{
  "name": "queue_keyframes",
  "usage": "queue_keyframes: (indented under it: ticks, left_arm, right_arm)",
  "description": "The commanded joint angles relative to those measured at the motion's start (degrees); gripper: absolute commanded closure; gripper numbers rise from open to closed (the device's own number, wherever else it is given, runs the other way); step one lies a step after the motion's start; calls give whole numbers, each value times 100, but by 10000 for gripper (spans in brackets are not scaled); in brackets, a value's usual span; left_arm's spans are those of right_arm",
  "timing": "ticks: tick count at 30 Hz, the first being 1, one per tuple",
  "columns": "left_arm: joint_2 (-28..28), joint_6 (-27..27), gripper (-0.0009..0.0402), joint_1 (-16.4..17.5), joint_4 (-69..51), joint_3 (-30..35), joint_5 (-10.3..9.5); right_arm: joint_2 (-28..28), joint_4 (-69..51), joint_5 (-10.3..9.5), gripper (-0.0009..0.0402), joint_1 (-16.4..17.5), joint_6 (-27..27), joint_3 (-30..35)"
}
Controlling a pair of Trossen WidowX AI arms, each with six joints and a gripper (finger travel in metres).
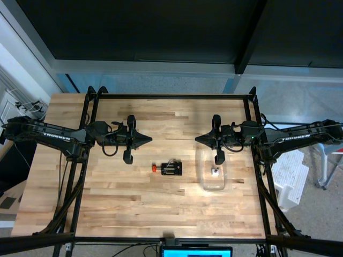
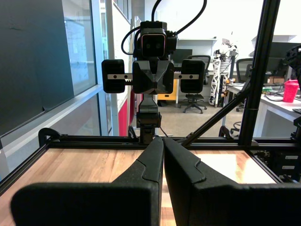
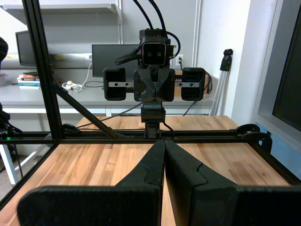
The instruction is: Pick the RCA connector and install on taskboard
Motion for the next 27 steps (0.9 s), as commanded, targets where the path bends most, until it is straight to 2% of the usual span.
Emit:
queue_keyframes:
  ticks: [1, 15, 17, 18, 20, 27]
  left_arm:
    - [0, 0, 393, 2, 0, 2, 0]
    - [0, 0, 393, 2, 2, 2, 0]
    - [0, 0, 393, 4, 0, 2, 0]
    - [-2, 0, 393, 2, 0, 2, 0]
    - [0, 0, 393, 4, 0, 2, 0]
    - [0, 0, 393, 4, 0, 2, 0]
  right_arm:
    - [4, 7, 0, 393, 4, -122, 2]
    - [-9, -175, 9, 393, 4, 39, 9]
    - [-31, -514, 63, 393, 4, 33, 83]
    - [-33, -752, 175, 393, 4, 24, 157]
    - [-37, -1338, 262, 393, 9, 17, 363]
    - [-37, -3394, 254, 393, 120, 63, 1095]
